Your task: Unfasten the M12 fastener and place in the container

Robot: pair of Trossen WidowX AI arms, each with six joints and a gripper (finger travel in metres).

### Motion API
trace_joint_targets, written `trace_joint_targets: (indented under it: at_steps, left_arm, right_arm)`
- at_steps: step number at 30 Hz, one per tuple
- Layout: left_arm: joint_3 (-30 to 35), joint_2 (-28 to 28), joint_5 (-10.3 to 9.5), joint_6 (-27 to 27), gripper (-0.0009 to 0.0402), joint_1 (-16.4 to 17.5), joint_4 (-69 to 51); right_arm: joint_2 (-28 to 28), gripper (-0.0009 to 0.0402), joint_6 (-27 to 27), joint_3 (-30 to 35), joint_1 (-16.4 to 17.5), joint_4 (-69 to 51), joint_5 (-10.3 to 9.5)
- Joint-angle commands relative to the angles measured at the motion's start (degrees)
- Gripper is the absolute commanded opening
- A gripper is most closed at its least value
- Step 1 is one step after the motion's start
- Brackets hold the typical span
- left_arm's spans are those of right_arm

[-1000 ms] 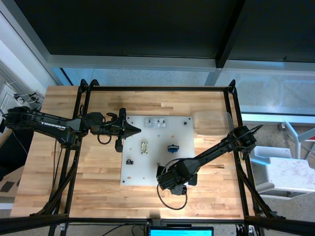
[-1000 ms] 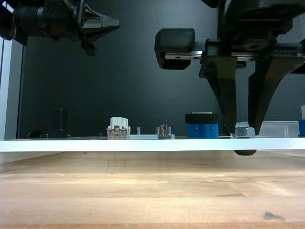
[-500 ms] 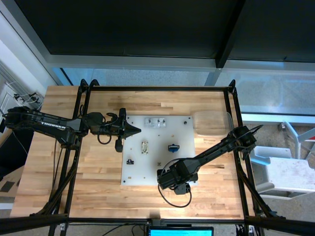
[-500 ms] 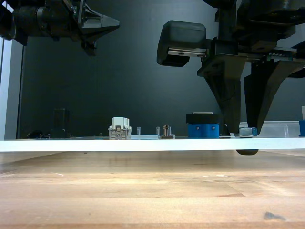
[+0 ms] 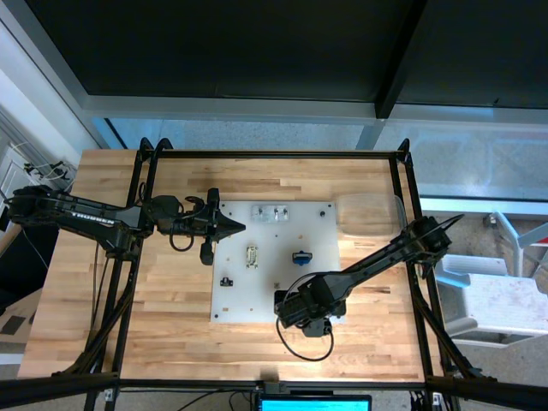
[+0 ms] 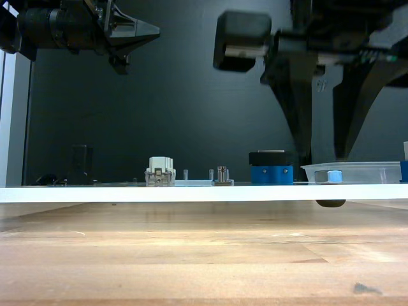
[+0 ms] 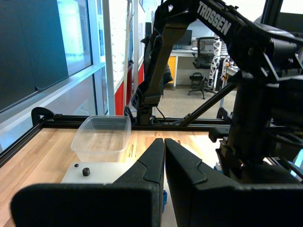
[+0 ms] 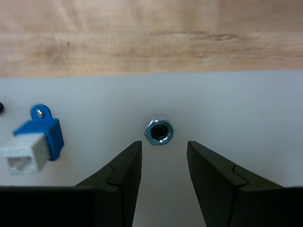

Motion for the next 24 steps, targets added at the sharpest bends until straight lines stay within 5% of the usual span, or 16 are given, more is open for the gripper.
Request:
trace_joint_targets:
  at_steps: [1,7,10,12,16,18,24]
  left_arm:
    - [0.02,0.0,0.02,0.0,0.0,0.0,-0.02]
    - [0.02,0.0,0.02,0.0,0.0,0.0,0.0]
    - [0.02,0.0,0.02,0.0,0.0,0.0,0.0]
    - [0.02,0.0,0.02,0.0,0.0,0.02,0.0]
    - [0.02,0.0,0.02,0.0,0.0,0.0,0.0]
    - [0.02,0.0,0.0,0.0,0.0,0.0,0.0]
    - [0.02,0.0,0.0,0.0,0.0,0.0,-0.02]
  right_arm:
    - [-1.05,0.0142,6.51,0.07,0.15,-0.57,-0.28]
    - [-2.89,0.013,33.83,0.07,0.28,-0.63,-0.66]
    - [-3.54,0.0107,50.6,-0.02,0.26,-0.44,-5.27]
    - [-3.65,0.0079,58.64,-0.33,0.31,-0.44,-6.43]
    - [-3.65,-0.0003,67.89,-1.66,0.48,0.24,-9.27]
    - [-3.67,0.0006,70.82,-2.71,0.48,1.73,-10.75]
    - [-3.58,0.0001,77.68,-5.11,-0.09,5.03,-10.62]
